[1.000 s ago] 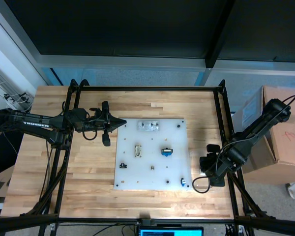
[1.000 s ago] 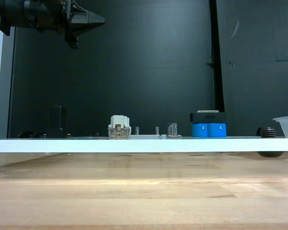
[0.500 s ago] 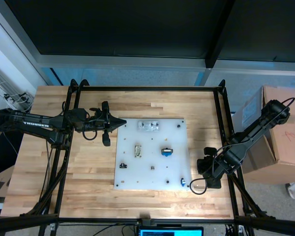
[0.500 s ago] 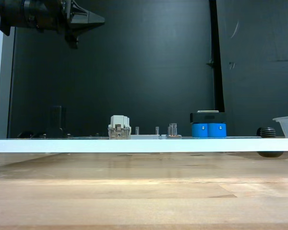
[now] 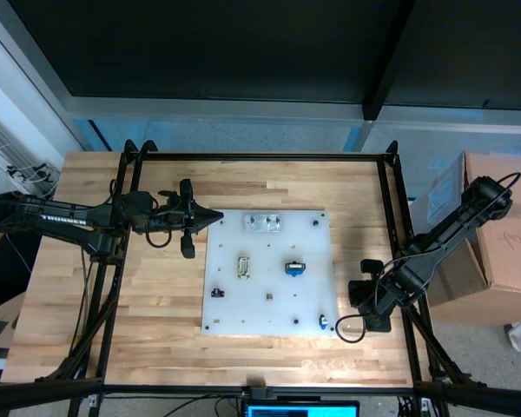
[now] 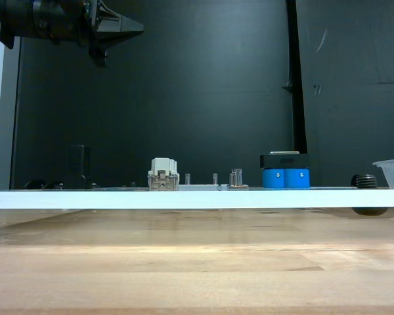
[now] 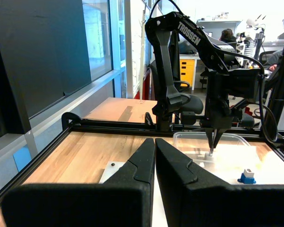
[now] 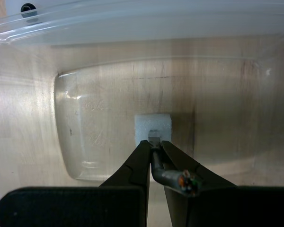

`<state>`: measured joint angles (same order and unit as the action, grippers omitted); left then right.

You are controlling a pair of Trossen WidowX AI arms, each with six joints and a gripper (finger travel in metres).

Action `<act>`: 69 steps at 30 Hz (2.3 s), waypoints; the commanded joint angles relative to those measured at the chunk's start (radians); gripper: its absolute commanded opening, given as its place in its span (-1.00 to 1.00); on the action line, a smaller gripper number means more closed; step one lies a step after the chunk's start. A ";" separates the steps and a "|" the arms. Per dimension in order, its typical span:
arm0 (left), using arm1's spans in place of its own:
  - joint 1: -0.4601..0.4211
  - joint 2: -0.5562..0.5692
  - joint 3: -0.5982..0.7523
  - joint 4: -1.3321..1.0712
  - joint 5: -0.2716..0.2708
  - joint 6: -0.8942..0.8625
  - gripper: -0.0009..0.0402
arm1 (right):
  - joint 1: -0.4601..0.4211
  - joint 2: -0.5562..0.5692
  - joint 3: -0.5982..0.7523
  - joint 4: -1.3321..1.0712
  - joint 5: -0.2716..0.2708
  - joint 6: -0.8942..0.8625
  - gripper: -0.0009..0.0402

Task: Pick the RJ45 connector and install on the taskboard

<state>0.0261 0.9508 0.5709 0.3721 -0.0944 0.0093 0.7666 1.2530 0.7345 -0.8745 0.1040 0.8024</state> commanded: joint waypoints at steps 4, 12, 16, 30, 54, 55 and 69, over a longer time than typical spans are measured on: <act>0.000 0.000 0.000 0.000 0.000 0.000 -0.96 | 0.000 -0.003 0.006 -0.001 -0.001 0.000 -0.94; 0.000 0.000 0.000 0.000 0.000 0.000 -0.96 | 0.000 -0.020 0.056 -0.032 -0.002 0.000 -0.95; 0.000 0.000 0.000 0.000 0.000 0.000 -0.96 | 0.000 -0.031 0.115 -0.129 -0.001 0.000 -0.95; 0.000 0.000 0.000 0.000 0.000 0.000 -0.96 | -0.001 -0.039 0.238 -0.270 -0.001 0.000 -0.95; 0.000 0.000 0.000 0.000 0.000 0.000 -0.96 | -0.151 0.310 0.546 -0.241 0.009 -0.079 0.05; 0.000 0.000 0.000 0.000 0.000 0.000 -0.96 | -0.159 0.328 0.563 -0.239 0.010 -0.080 0.12; 0.000 0.000 0.000 0.000 0.000 0.000 -0.96 | -0.252 0.537 0.772 -0.209 0.035 -0.154 0.17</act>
<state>0.0261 0.9508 0.5709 0.3721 -0.0948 0.0093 0.5201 1.7840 1.5013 -1.0946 0.1390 0.6544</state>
